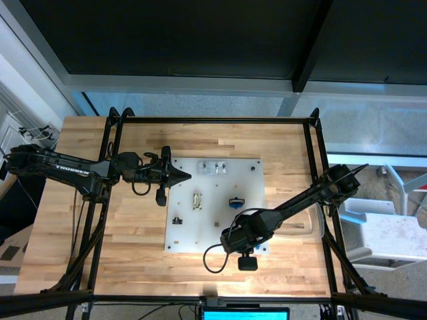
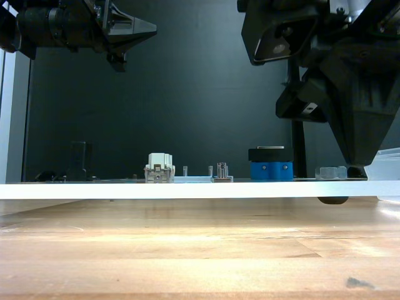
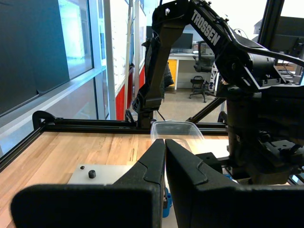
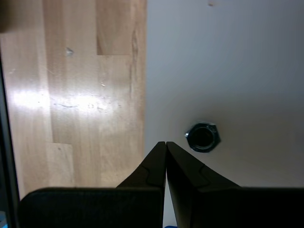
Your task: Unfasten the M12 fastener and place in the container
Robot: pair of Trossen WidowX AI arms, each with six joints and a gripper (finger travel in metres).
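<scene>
The M12 fastener (image 4: 203,137), a small silver hex nut with a dark centre, rests on the white board (image 4: 237,71). I cannot tell whether it is on its stud. My right gripper (image 4: 165,143) points down at the board's near right edge (image 1: 252,245), shut with nothing between its fingers, and its tips sit just beside the nut. The container (image 1: 303,230), a clear tray, lies right of the board, partly under the right arm, and I see nothing in it. My left gripper (image 1: 183,177) hovers shut at the board's far left edge, high above the table (image 2: 150,26).
On the board stand a blue-capped piece (image 1: 236,202), a pale connector block (image 1: 197,201) and small posts (image 2: 222,170). A black frame (image 1: 213,121) rings the wooden table. The right arm (image 1: 300,200) slants across the board's right side.
</scene>
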